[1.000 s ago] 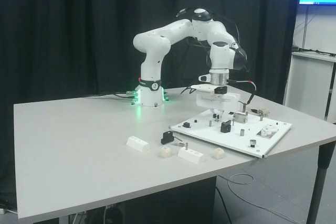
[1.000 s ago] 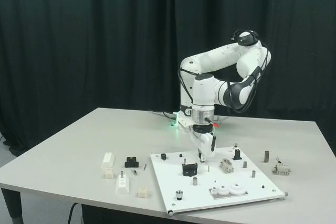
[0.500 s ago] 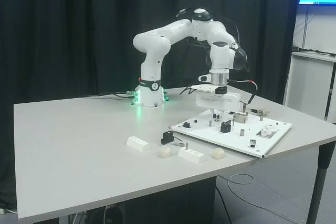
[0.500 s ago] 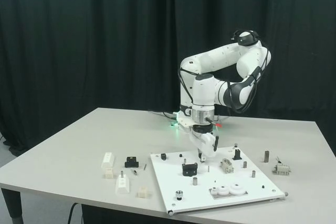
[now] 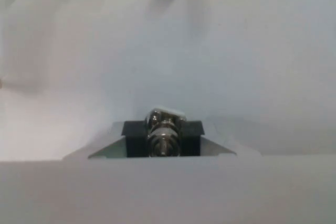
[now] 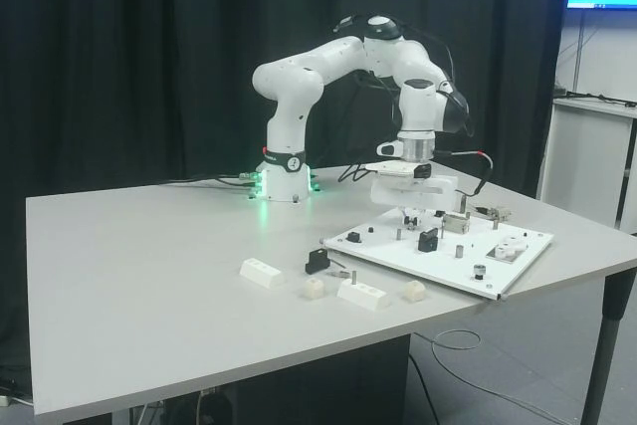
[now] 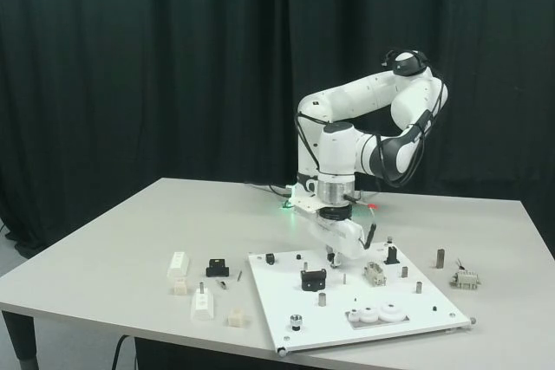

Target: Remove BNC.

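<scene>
On the grey desk (image 6: pixel 149 256) you have the white arm (image 7: pixel 364 101) bent over a white board (image 7: pixel 347 305) that carries small fittings; loose white blocks and a black clip lie on the desk beside it. Your gripper (image 6: pixel 407 214) is down over the middle of the board, its tip just above or at the surface, between a black bracket (image 7: pixel 312 279) and a small connector block (image 7: pixel 375 274).

From the wrist, you see the BNC (image 5: pixel 164 132): a short metal barrel seated between the two black fingers (image 5: pixel 135 139), dead centre in the gap. Its long axis seems to run upright off the board, in line with the gripper's own axis, so I judge the coming move to be a twist about that axis and then a straight lift.

Your fingers look closed in against the barrel on both sides, with no gap that I can make out, so I judge them clamped on it. The connector appears not yet off its post.
</scene>
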You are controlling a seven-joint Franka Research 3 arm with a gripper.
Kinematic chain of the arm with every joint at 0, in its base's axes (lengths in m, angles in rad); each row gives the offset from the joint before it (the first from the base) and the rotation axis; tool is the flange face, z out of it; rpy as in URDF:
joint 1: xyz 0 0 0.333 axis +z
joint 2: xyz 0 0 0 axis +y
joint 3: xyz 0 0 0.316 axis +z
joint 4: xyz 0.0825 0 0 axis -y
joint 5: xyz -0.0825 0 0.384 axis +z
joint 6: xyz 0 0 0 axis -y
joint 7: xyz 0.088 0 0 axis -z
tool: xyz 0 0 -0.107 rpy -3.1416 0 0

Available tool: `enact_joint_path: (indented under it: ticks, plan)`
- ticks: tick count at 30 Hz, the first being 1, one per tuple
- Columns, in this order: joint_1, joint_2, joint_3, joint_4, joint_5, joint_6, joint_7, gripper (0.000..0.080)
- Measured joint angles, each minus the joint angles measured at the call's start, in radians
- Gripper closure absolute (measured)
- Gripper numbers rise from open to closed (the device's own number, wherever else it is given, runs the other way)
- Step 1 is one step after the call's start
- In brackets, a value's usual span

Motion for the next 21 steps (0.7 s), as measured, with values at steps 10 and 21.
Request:
enact_joint_path:
  ticks: [10,21]
  plan:
    - [-0.002,0.000,0.003,0.013,-0.029,0.003,-0.160,0.0679]
    - [0.000,0.000,0.005,0.023,-0.057,0.009,-0.351,0.0679]
